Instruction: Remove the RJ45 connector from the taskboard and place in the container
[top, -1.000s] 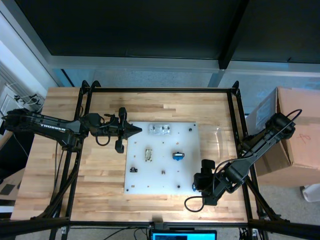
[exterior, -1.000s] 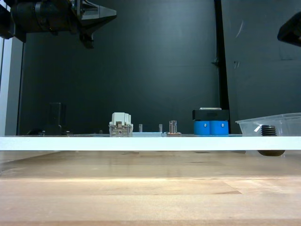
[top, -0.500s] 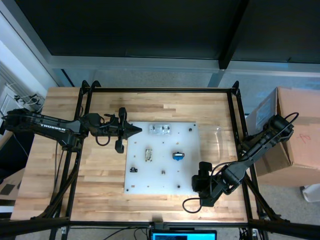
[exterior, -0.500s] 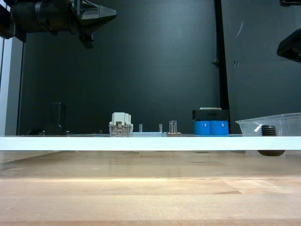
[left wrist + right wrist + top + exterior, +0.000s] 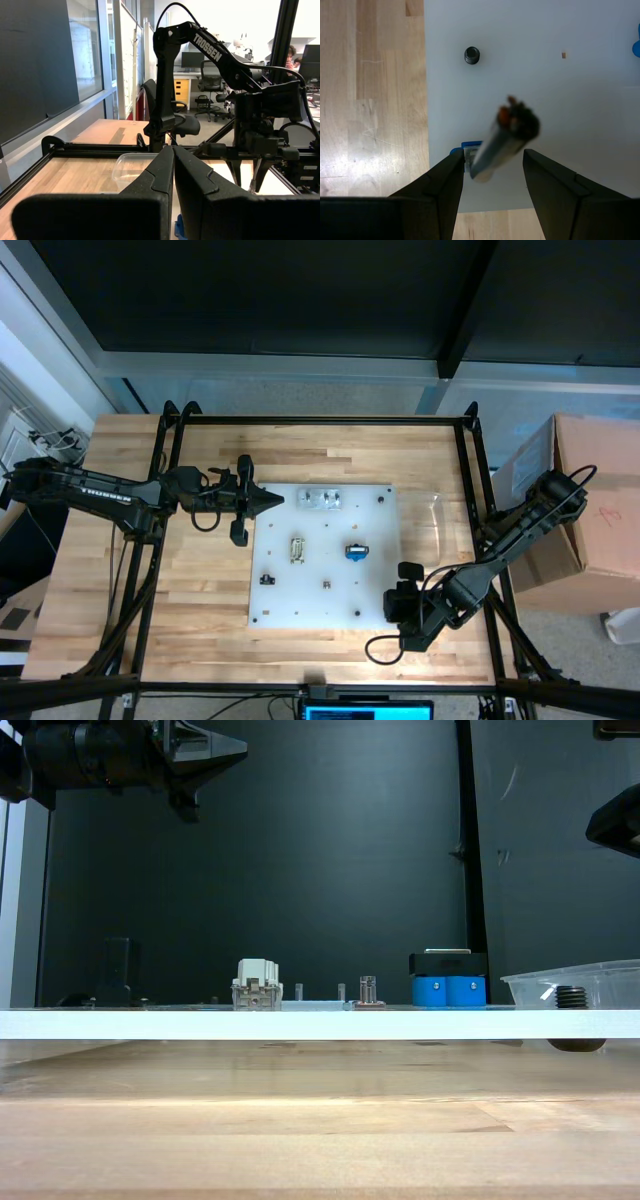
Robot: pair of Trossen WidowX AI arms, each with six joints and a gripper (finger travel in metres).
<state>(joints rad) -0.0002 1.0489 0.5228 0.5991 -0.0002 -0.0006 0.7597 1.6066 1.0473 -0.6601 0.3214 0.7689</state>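
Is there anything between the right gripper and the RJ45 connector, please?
Nothing visible: the right gripper hangs open over the board's near right corner, the RJ45 connector rising between its fingers. The left gripper, shut, is above the board's left edge.

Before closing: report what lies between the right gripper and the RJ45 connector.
Nothing: in the right wrist view the RJ45 connector stands at the taskboard's edge between the open right gripper's fingers. The left gripper, shut, hovers at its left edge.
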